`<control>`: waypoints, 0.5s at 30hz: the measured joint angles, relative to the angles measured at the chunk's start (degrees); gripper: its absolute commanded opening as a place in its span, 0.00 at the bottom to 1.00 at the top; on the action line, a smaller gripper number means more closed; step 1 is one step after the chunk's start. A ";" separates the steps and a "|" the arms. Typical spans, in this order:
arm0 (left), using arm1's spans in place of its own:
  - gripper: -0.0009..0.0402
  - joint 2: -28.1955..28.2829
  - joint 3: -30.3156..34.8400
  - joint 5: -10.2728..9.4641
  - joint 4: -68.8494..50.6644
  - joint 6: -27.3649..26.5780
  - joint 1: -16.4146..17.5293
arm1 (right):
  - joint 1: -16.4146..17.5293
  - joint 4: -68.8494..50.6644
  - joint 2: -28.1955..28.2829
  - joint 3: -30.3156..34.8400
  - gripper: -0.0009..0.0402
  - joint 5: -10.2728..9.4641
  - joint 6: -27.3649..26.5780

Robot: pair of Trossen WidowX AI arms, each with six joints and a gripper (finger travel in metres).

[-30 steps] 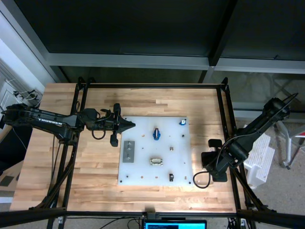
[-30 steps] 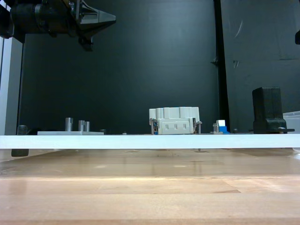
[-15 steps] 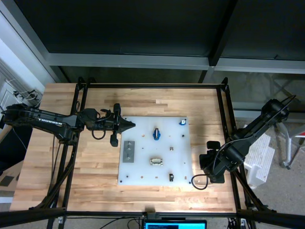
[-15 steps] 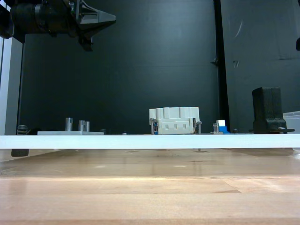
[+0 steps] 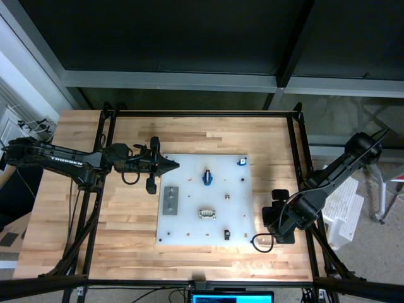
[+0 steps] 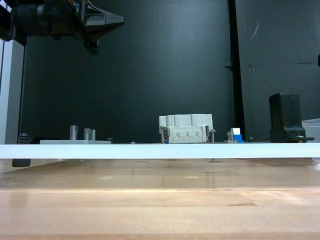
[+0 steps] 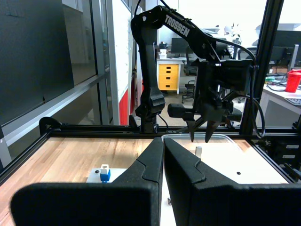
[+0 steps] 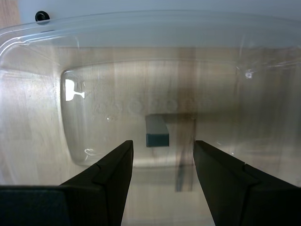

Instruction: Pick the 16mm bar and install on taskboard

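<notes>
Right end effector (image 8: 162, 147) is hovering with its fingers spread wide over the clear tray (image 8: 141, 20), which is lying on the worktop (image 5: 126, 246) just beside the taskboard (image 5: 189, 224). The 16mm bar (image 8: 157, 131) is resting on the tray floor between the two fingers, touching neither and sitting nearer one than the other. That offset is looking like the main hazard: on closing, the nearer finger would likely be reaching the bar first and pushing it across the slick plastic, so the stubby piece could be rolling, twisting or squirting out instead of being clamped squarely. Because the bar is so short, the fingertips would need to be going almost to the tray floor, and going too low could be pressing into the thin tray, flexing it or dragging it against the taskboard. A dark streak is showing close beside the bar, and whether it is a shadow or another part I cannot tell; catching it together with the bar would be spoiling the hold. A crooked grip would probably be making the bar jam at its hole, presumably in the grey metal block (image 5: 171, 199). Left end effector (image 5: 170, 165) is hanging above the taskboard's far left corner, fingers pressed together on nothing, well apart from the tray and posing no collision risk for now
</notes>
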 measured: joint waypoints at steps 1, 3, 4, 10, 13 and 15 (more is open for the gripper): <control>0.02 0.00 0.02 0.00 0.02 0.00 0.00 | 0.00 0.35 0.22 -0.26 0.45 -0.02 0.00; 0.02 0.00 0.02 0.00 0.02 -0.02 0.00 | 0.00 0.76 0.76 -0.57 0.45 -0.02 -0.07; 0.02 0.00 0.02 0.02 0.00 -0.02 0.00 | 0.00 0.83 0.96 -0.68 0.45 0.00 -0.24; 0.02 0.00 0.00 0.00 0.02 0.00 0.00 | -0.02 4.26 1.11 -2.80 0.45 -0.04 -0.59; 0.02 0.00 0.02 0.00 0.00 -0.02 0.00 | -0.04 5.73 1.11 -4.00 0.45 -0.04 -0.59; 0.02 0.00 0.00 0.00 0.00 0.00 0.00 | -0.07 6.49 1.11 -4.61 0.45 -0.07 -0.59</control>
